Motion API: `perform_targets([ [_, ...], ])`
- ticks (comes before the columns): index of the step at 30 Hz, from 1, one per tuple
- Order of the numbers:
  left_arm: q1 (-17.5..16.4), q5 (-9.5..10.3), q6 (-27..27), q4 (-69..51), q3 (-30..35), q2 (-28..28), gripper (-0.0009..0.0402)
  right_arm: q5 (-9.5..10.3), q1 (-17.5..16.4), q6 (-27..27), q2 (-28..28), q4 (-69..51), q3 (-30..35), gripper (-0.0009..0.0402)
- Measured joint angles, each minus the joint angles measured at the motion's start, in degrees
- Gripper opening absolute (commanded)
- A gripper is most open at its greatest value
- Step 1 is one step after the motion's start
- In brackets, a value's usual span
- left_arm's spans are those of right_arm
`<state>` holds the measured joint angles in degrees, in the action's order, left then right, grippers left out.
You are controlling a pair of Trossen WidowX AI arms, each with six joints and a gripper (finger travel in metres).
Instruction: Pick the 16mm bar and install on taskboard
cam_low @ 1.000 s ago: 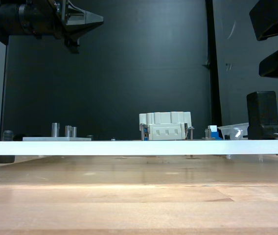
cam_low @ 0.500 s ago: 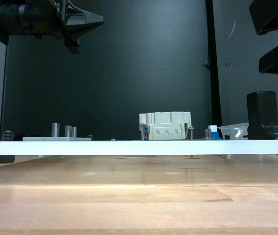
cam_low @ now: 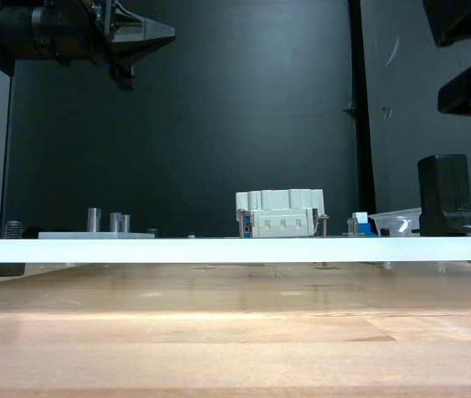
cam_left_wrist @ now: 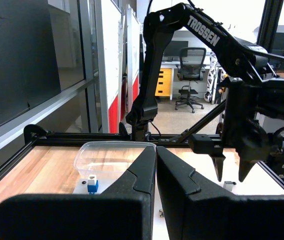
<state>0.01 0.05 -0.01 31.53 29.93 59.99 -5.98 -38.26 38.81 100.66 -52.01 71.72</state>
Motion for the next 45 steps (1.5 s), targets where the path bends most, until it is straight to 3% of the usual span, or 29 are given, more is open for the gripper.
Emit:
perform_targets([
  [7, 0.0, 0.0, 0.0, 0.0, 0.02, 0.0, 0.0, -0.63, 1.92, -2.4, -5.62, -0.02, -0.02, 0.0212],
  [11, 0.0, -0.02, 0.0, 0.0, 0.0, 0.0, 0.0, -3.34, 3.78, -4.74, -8.85, 0.07, -0.55, 0.0212],
  [15, 0.0, 0.0, 0.0, 0.0, 0.02, 0.0, 0.0, -3.58, 6.86, -7.23, -12.13, 0.15, -1.55, 0.0211],
  [21, 0.0, -0.02, 0.0, 0.0, 0.02, 0.0, 0.0, -6.71, 12.44, -11.32, -17.55, 0.68, -2.84, 0.0186],
  [32, 0.0, 0.0, 0.0, 0.0, 0.02, 0.0, 0.0, -6.62, 22.64, -24.33, -23.93, 4.28, -3.06, 0.0106],
  [38, 0.0, -0.02, 0.0, 0.0, 0.02, 0.0, 0.0, -6.45, 26.84, -29.81, -26.86, 8.83, -3.8, 0.0039],
  [41, 0.0, -0.02, 0.0, 0.0, 0.0, 0.0, 0.0, -3.85, 28.72, -32.76, -28.68, 11.72, -4.96, 0.0],
  [43, 0.0, -0.02, 0.0, 0.0, 0.02, 0.0, 0.0, -1.79, 30.1, -34.12, -29.94, 14.38, -6.34, 0.0003],
  [45, 0.0, -0.02, 0.0, 0.0, 0.0, 0.0, 0.0, -1.46, 31.5, -34.82, -31.06, 16.9, -7.76, 0.0005],
])
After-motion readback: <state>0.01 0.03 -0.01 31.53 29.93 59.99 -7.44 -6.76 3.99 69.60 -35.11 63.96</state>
